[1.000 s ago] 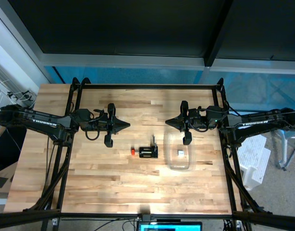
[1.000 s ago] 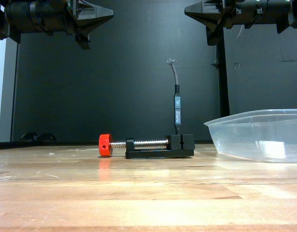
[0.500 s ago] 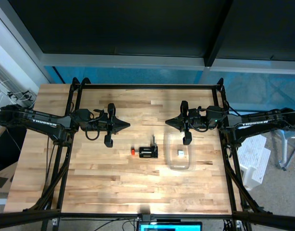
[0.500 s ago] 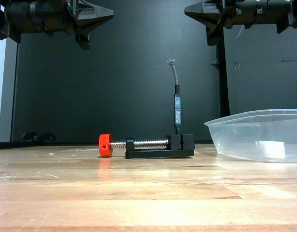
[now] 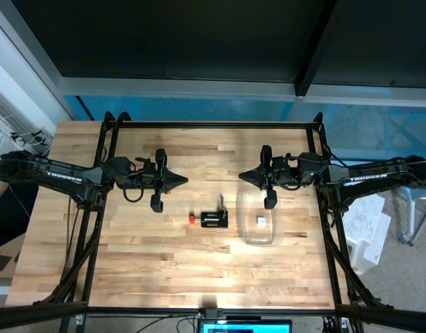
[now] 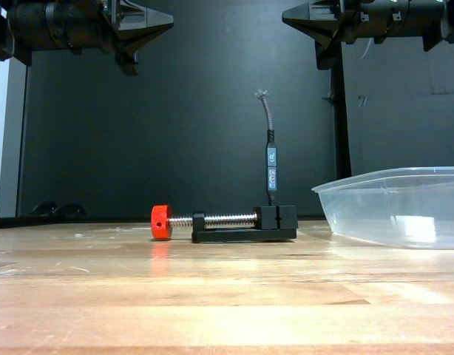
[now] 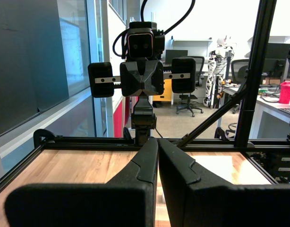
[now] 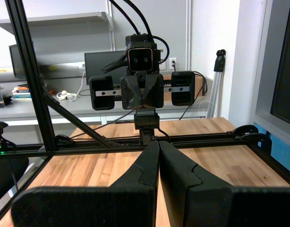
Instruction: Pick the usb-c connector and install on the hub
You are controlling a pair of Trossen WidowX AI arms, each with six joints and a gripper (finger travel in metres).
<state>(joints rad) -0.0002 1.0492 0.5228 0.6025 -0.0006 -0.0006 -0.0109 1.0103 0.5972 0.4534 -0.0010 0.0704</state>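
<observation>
1. You'll find the connector (image 6: 271,166) standing on the vise (image 6: 245,224), unheld. Its long axis is vertical, plug end down, and its cable (image 6: 267,111) rises free above.
2. Well above the vise hang the left gripper (image 6: 166,26) on its left and the right gripper (image 6: 288,14) on its right, seemingly slightly nearer. Each has its fingers pressed together on nothing.

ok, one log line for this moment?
connector: standing on vise, unheld | white block: in tray | left gripper: shut, raised left of vise | right gripper: shut, raised right of vise
</observation>
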